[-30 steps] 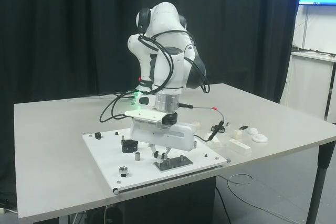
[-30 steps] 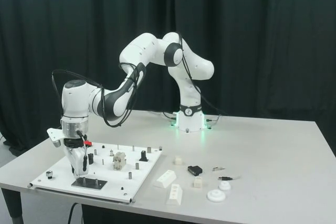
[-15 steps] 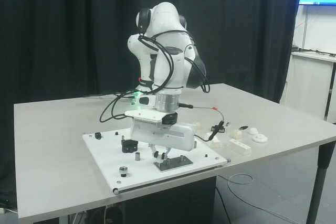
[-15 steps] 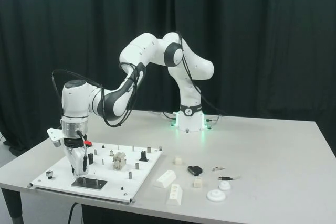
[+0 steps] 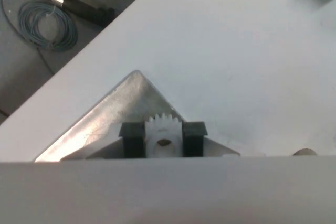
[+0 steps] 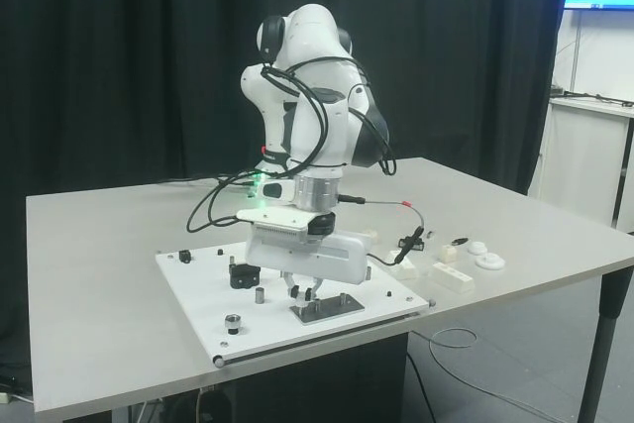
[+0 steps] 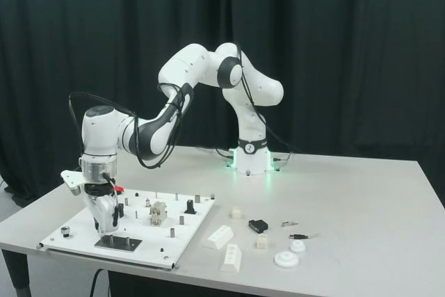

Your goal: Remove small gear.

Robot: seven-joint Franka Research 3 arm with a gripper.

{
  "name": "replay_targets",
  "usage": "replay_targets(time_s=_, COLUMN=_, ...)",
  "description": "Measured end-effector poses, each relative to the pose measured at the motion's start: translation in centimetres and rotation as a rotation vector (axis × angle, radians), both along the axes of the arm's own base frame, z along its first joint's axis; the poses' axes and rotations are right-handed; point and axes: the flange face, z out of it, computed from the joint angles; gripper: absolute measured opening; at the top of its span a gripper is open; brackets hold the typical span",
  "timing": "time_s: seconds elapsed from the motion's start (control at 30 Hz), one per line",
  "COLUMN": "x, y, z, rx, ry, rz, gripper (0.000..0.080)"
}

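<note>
While black two-finger gripper (image 5: 163,140) is clamping small white toothed plastic gear (image 5: 163,134) just above grey metal plate (image 5: 121,114) on white board (image 6: 198,284), tilted lifting risking gear slipping from pads, dropping.

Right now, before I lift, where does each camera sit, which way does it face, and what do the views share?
Wrist view: on the arm's wrist, looking down; black fingers clamp the small gear over the metal plate.
First room view: off the white board's corner, facing the arm; whole arm shows.
Second room view: across the grey table, facing the base; whole arm shows.
Shared: both room views show the gripper on the plate.
</note>
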Motion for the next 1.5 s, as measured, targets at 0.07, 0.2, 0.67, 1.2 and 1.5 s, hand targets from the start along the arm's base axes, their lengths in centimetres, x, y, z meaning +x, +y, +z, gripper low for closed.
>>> replay_targets(time_s=0.07, x=0.0, y=0.0, z=0.01, rx=-0.001, ry=0.0, rz=0.0, gripper=0.0143)
replay_targets(time_s=0.2, x=0.01, y=0.03, z=0.02, rx=-0.002, ry=0.0, rz=-0.009, gripper=0.0143)
replay_targets(time_s=0.67, x=0.05, y=0.12, z=0.03, rx=-0.008, ry=0.0, rz=-0.018, gripper=0.0143)
replay_targets(time_s=1.2, x=0.06, y=0.11, z=0.01, rx=-0.007, ry=-0.003, rz=-0.032, gripper=0.0143)
replay_targets(time_s=1.5, x=0.04, y=0.03, z=0.05, rx=-0.004, ry=-0.006, rz=-0.037, gripper=0.0143)
